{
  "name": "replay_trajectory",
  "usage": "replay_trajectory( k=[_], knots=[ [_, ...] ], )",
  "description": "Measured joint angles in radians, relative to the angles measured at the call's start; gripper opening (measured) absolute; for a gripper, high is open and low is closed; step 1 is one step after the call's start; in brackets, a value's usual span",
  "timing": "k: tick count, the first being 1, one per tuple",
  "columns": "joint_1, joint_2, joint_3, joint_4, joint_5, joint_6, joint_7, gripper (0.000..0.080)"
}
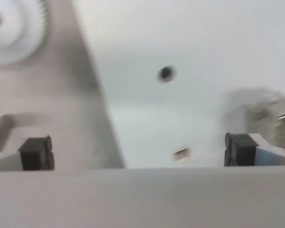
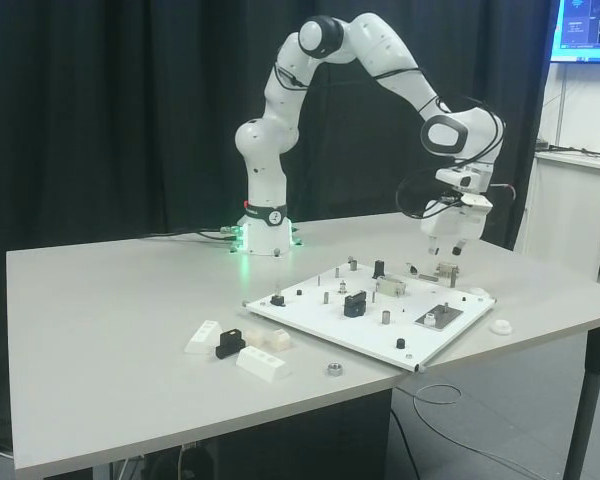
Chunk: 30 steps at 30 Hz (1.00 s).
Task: Remove round peg 4.
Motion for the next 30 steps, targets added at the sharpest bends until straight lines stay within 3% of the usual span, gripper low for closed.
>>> replay_trajectory(
  k=[7,15,30],
  knots=[
    [-0.068,0.001,0.002,0.013,-0.052,0.005,-0.036,0.0800],
    [-0.169,0.010,0.021,0.031,-0.084,0.032,-0.109,0.0800],
    [-0.382,0.056,0.105,0.077,-0.099,0.088,-0.280,0.0800]
  ],
)
